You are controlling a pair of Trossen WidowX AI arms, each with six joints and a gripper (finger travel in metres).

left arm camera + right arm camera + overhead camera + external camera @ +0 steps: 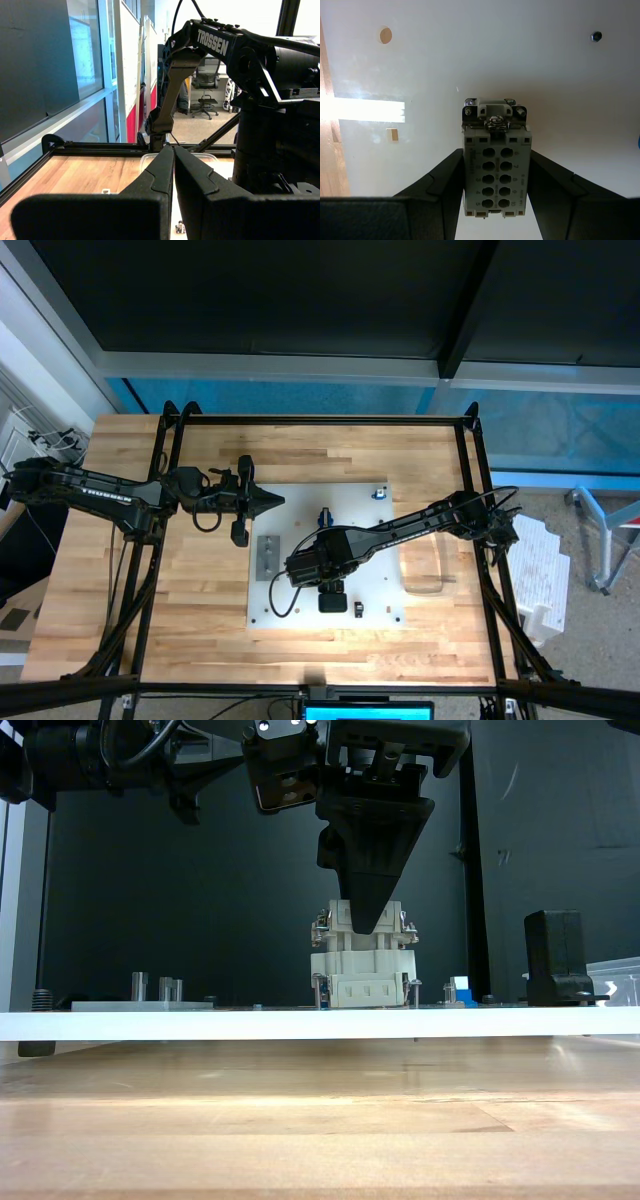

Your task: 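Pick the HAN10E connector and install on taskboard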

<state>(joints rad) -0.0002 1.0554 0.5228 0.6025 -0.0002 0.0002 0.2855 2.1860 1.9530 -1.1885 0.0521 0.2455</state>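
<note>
While my right gripper's (496, 157) pinching the connector (495, 180) over the socket (362, 985) just below, I'm going for a straight, level push; left gripper's (173, 150) idling closed, well aside.

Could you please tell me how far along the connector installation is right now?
Done: the HAN10E connector is picked up, clamped in the right gripper. In hand: it sits on a beige base on the taskboard; full seating cannot be told. Remaining: release and withdraw. The left gripper, shut, hangs parked over the board's far left corner.
</note>
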